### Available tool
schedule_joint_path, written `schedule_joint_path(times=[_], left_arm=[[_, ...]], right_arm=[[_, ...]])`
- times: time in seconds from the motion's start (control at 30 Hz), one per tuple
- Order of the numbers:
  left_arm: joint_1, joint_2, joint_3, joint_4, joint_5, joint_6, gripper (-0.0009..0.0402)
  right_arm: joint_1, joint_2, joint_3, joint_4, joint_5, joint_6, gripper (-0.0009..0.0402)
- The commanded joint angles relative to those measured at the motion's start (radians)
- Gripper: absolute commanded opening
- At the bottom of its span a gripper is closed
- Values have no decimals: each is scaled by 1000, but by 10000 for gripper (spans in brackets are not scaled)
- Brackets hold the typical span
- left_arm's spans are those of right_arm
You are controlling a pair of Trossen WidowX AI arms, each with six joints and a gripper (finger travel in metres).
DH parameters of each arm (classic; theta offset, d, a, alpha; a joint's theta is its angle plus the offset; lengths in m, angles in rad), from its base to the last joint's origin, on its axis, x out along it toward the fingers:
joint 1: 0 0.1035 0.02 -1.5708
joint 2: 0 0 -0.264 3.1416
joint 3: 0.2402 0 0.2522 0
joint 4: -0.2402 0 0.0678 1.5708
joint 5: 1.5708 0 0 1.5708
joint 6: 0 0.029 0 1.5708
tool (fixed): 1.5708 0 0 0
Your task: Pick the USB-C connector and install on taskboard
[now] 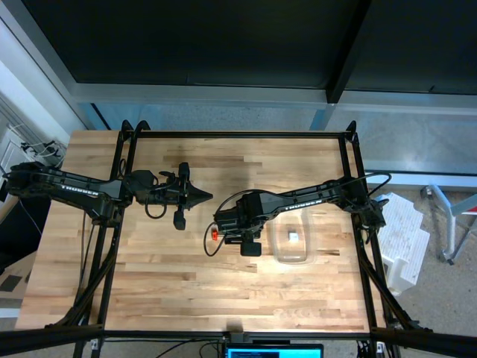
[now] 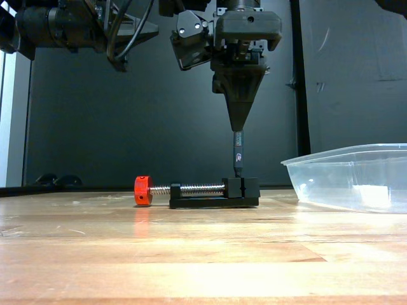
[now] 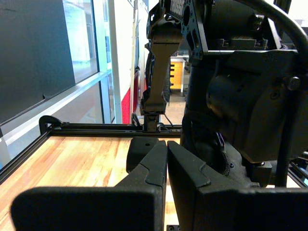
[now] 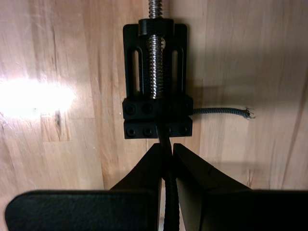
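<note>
right gripper [image 2: 237,129] clamped on thin dark-grey USB-C connector [image 2: 237,155], upright, tip touching black rectangular taskboard [image 2: 210,192]; left gripper [image 1: 207,196] fingers together, raised left of it

Overhead, table-level, wrist close-ups, sharing taskboard [image 2: 210,203]

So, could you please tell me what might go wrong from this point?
The right pincer, shut on the USB-C connector, holds it upright at the taskboard; if misaligned, pushing may tilt or slip it. Nothing visibly pins the taskboard, so it may slide; the left pincer, shut, hangs away from it.
</note>
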Motion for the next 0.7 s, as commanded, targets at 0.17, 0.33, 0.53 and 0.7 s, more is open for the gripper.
schedule_joint_path(times=[0.17,0.33,0.53,0.7], left_arm=[[0,0,0,0,0,0,0],[0,0,0,0,0,0,0],[0,0,0,0,0,0,0],[0,0,0,0,0,0,0]], right_arm=[[0,8,-23,25,-2,1,0],[1,-3,-23,25,-8,2,0],[3,-18,-23,26,-8,3,7],[4,-32,-23,26,-8,5,44]])
